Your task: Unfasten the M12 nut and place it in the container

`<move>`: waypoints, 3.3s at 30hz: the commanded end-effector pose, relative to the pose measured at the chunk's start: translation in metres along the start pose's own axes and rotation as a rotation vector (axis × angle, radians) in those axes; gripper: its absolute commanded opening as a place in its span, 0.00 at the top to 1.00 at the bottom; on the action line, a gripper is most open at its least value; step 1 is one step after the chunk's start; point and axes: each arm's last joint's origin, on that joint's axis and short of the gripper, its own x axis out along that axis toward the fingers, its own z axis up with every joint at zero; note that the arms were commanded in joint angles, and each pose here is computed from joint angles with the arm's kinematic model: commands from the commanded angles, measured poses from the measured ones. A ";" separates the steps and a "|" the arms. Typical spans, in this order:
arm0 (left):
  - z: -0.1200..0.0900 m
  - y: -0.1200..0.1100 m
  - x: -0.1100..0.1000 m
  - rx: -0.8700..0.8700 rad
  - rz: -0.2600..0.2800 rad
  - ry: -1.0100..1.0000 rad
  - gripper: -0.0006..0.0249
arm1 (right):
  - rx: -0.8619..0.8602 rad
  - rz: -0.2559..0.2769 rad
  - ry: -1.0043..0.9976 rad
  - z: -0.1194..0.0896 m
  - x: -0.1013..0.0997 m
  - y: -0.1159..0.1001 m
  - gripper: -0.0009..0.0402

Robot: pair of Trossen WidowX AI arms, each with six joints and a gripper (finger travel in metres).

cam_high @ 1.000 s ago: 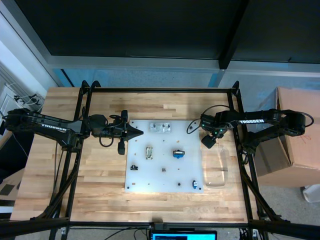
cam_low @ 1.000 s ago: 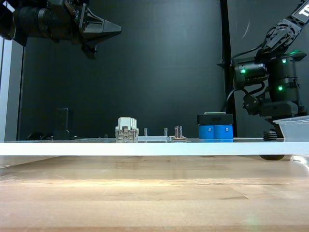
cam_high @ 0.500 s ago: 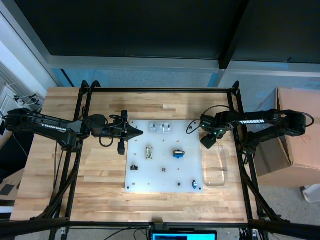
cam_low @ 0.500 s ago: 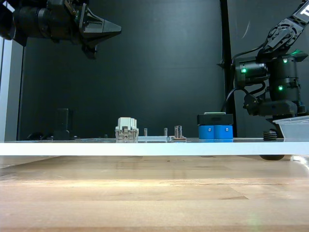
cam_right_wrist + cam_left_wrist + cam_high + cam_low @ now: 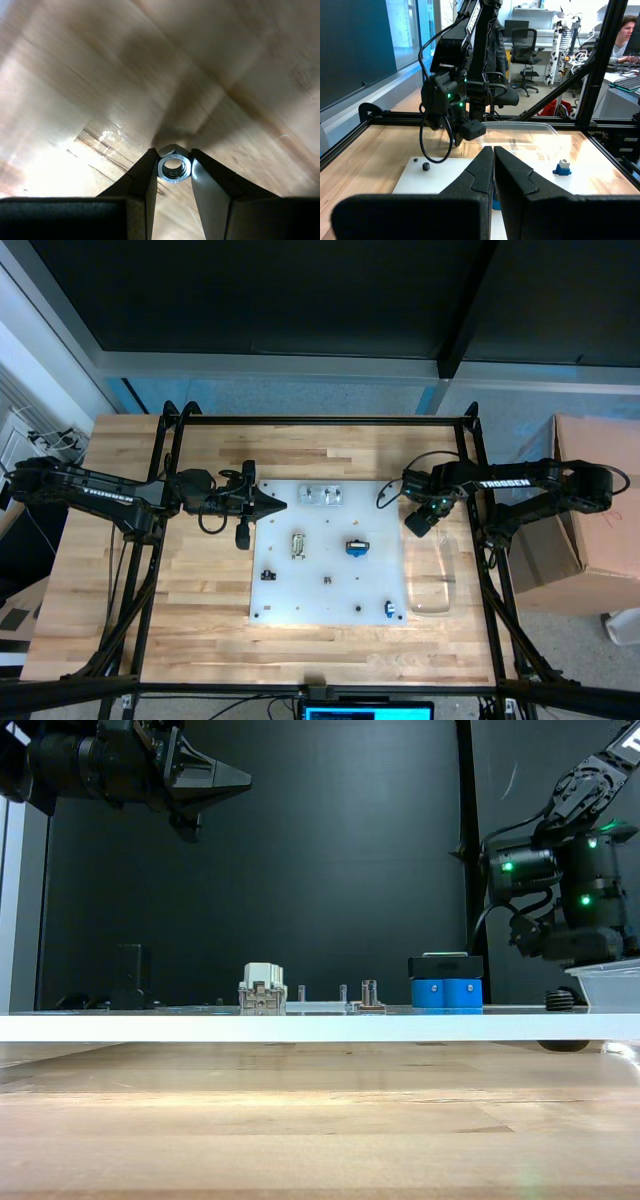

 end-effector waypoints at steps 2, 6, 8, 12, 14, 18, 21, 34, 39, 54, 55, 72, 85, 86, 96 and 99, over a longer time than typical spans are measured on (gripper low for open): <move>0.000 0.000 0.000 0.000 0.000 0.000 0.98 | 0.002 0.030 -0.049 0.003 -0.023 0.002 0.96; 0.000 0.000 0.000 0.000 0.000 0.000 0.98 | -0.054 0.049 -0.079 -0.003 -0.044 0.010 0.95; 0.000 0.000 0.000 0.000 0.000 0.000 0.98 | -0.089 0.055 -0.098 -0.009 -0.056 0.017 0.95; 0.000 0.000 0.000 0.000 0.000 0.000 0.98 | -0.125 0.018 -0.143 -0.027 -0.077 0.030 0.95; 0.000 0.000 0.000 0.000 0.000 0.000 0.98 | -0.152 0.034 -0.147 -0.037 -0.085 0.037 0.95; 0.000 0.000 0.000 0.000 0.000 0.000 0.98 | -0.205 0.089 -0.158 -0.057 -0.095 0.052 0.95; 0.000 0.000 0.000 0.000 0.000 0.000 0.98 | -0.242 0.140 -0.149 -0.075 -0.100 0.065 0.95; 0.000 0.000 0.000 0.000 0.000 0.000 0.98 | -0.293 0.193 -0.098 -0.123 -0.087 0.100 0.95; 0.000 0.000 0.000 0.000 0.000 0.000 0.97 | -0.298 0.160 -0.088 -0.122 -0.062 0.115 0.95; 0.000 0.000 0.000 0.000 0.000 0.000 0.98 | -0.235 0.096 -0.028 -0.124 -0.034 0.120 0.86; 0.000 0.000 0.000 0.000 0.000 0.000 0.98 | -0.232 0.099 -0.018 -0.124 -0.034 0.120 0.84; 0.000 0.000 0.000 0.000 0.000 0.000 0.98 | -0.235 0.132 -0.001 -0.125 -0.036 0.121 0.56; 0.000 0.000 0.000 0.000 0.000 0.000 0.98 | -0.387 0.224 -0.096 -0.101 -0.082 0.102 0.70; 0.000 0.000 0.000 0.000 0.000 0.000 0.97 | -0.403 0.232 -0.117 -0.097 -0.088 0.101 0.71; 0.000 0.000 0.000 0.000 0.000 0.000 0.98 | -0.615 0.251 -0.349 -0.049 -0.135 0.094 0.96; 0.000 0.000 0.000 0.000 0.000 0.000 0.98 | -0.661 0.262 -0.431 -0.032 -0.142 0.090 0.97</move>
